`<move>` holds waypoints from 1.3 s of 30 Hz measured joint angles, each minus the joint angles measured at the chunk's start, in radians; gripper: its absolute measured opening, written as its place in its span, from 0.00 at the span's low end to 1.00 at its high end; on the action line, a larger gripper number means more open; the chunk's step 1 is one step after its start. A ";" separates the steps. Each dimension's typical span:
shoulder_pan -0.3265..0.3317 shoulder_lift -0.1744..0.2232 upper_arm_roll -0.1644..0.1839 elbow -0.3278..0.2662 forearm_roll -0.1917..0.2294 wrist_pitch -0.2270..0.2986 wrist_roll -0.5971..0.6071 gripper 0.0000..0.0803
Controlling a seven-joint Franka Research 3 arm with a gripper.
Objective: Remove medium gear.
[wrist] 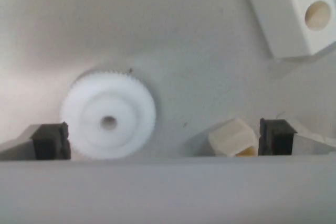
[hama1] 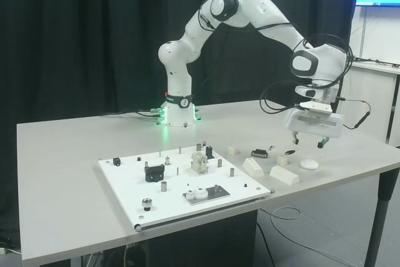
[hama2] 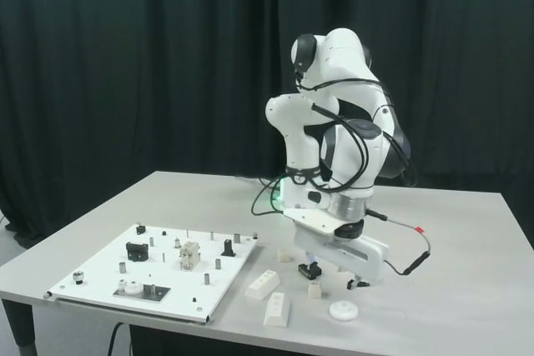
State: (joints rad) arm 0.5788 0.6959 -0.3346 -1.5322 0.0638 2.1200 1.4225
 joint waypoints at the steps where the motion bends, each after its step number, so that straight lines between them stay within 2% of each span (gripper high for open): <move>1: -0.002 0.000 0.000 0.000 0.000 0.002 0.000 1.00; 21: -0.039 0.000 -0.001 0.005 -0.004 0.032 -0.012 1.00; 32: -0.094 -0.001 0.000 0.037 -0.086 0.043 -0.015 1.00; 39: -0.159 -0.001 0.022 0.070 -0.140 0.043 -0.031 1.00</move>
State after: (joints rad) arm 0.4202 0.6949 -0.3130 -1.4618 -0.0765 2.1631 1.3920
